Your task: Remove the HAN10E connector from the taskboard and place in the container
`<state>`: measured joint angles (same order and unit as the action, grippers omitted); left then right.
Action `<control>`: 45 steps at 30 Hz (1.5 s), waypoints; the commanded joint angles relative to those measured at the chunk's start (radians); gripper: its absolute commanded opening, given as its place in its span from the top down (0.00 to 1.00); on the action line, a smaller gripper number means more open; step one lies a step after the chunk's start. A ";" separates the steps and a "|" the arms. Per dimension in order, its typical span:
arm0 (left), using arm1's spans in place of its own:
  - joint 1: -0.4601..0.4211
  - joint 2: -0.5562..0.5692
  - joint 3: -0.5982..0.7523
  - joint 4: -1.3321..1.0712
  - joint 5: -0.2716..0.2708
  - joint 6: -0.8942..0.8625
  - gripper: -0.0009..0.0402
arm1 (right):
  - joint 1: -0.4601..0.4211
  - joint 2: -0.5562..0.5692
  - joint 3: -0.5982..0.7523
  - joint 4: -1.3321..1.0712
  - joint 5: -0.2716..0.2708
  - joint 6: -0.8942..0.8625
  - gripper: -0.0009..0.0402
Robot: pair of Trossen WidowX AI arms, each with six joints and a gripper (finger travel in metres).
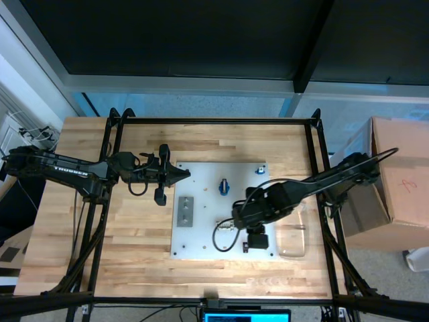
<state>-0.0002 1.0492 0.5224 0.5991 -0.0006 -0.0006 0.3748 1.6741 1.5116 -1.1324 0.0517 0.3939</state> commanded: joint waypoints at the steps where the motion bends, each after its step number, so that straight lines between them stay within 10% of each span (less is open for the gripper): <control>1: 0.000 0.000 0.000 0.000 0.000 0.000 0.98 | 0.011 -0.067 -0.080 0.003 0.000 0.023 0.86; 20: 0.000 0.000 0.000 0.000 0.000 0.000 0.98 | 0.111 -0.374 -0.450 -0.002 0.000 0.195 0.86; 45: 0.000 0.000 0.000 0.000 0.000 0.000 0.98 | 0.216 -0.395 -0.730 0.277 -0.002 0.401 0.86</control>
<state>-0.0002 1.0492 0.5224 0.5991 -0.0002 -0.0006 0.5903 1.2781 0.7902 -0.8684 0.0494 0.7868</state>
